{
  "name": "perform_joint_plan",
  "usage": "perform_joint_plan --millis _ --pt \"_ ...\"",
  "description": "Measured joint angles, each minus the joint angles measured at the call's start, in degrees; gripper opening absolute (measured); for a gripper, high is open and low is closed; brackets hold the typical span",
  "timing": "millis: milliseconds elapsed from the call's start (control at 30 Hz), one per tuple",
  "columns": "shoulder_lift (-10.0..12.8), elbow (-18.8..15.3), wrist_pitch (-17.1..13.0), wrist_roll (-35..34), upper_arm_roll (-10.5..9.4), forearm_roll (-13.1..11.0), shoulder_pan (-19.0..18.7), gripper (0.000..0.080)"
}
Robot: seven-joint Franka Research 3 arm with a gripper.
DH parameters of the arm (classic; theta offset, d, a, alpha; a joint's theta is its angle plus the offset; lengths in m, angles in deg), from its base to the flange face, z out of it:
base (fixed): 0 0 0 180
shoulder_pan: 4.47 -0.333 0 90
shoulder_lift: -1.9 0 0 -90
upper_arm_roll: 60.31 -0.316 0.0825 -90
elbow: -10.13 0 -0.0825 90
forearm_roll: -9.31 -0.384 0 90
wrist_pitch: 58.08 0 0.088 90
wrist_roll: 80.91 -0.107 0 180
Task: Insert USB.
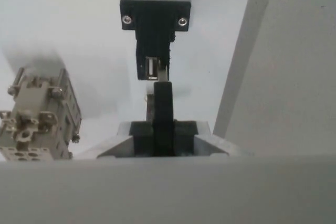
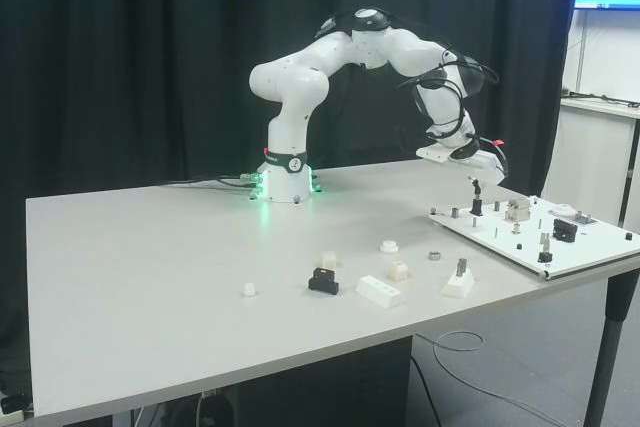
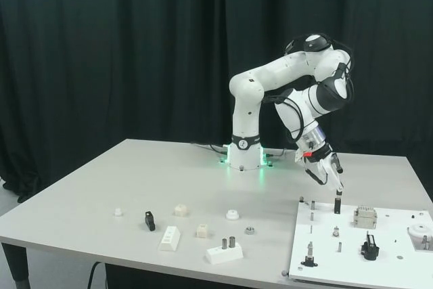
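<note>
Seen from the wrist, the gripper has its two fingers pressed together on a black USB plug. The plug's long axis runs straight out from the fingertips toward a black USB socket block that is screwed to the white board. The plug's metal tip sits at the socket's opening; how far it has gone in cannot be told. A grey multi-pin connector stands on the board just beside the gripper, apart from plug and socket.

From the first room camera, the white arm rises from its base near the table's far edge, arches over and reaches down to the white board, which lies at the table's right-hand corner. The gripper hangs over the board's far edge, the plug below it held roughly upright. Small fixtures stand about the board; nothing lies between the gripper and the socket. Loose parts sit along the table's near edge: a black clip, white blocks and a small nut.

From the second room camera, the arm folds at the elbow and the wrist slants down toward the board's far edge. The plug stands near vertical over its socket, with the grey connector near it.
</note>
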Motion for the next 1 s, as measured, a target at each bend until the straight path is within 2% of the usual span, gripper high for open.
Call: perform_joint_plan --millis 1000 --pt "-0.06 -0.44 -0.55 0.0 0.12 0.13 -0.05 0.0072"
